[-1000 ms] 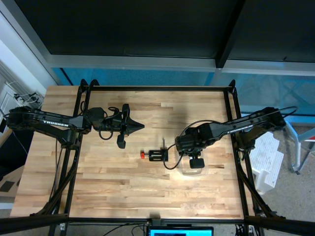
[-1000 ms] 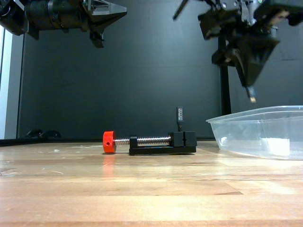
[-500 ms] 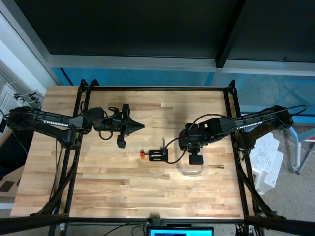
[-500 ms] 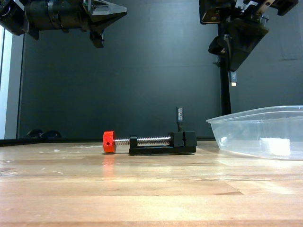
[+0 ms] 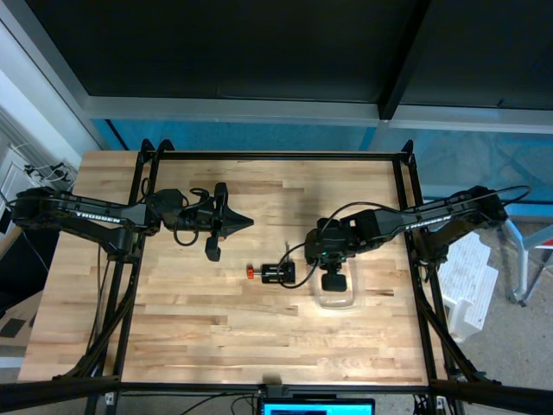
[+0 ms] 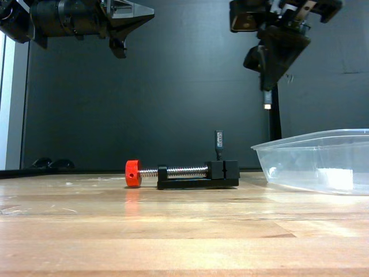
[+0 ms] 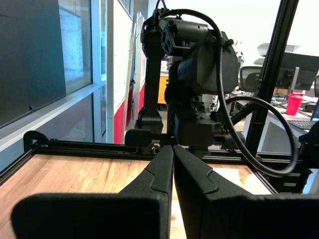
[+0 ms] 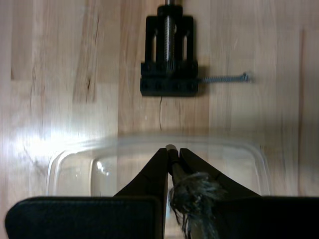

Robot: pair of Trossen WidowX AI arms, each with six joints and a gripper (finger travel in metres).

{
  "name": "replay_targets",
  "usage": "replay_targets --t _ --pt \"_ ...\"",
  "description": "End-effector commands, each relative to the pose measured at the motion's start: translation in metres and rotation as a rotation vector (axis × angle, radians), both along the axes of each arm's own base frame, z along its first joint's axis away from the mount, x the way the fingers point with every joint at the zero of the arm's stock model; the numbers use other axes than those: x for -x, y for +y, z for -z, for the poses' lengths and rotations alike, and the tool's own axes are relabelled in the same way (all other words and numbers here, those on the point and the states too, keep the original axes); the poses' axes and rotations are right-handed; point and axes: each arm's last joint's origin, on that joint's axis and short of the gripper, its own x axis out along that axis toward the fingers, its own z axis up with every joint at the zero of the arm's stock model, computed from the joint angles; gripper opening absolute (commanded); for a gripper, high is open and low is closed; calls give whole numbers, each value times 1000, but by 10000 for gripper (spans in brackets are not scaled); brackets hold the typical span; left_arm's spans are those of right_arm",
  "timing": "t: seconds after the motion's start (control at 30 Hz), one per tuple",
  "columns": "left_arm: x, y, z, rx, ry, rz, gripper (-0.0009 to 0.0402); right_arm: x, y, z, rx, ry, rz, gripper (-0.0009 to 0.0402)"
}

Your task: Pick the usb-c connector and install on the hub

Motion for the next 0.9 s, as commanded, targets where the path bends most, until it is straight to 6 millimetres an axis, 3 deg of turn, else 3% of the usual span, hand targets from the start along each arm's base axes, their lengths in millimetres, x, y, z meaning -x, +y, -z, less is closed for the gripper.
replay_targets --t 0.03,0.9 --pt "0 0 0 0 0 0 0 -10 1 3 25 6 -2 0" --pt "0 0 0 0 0 0 0 -64 9 13 63 3 -31 0"
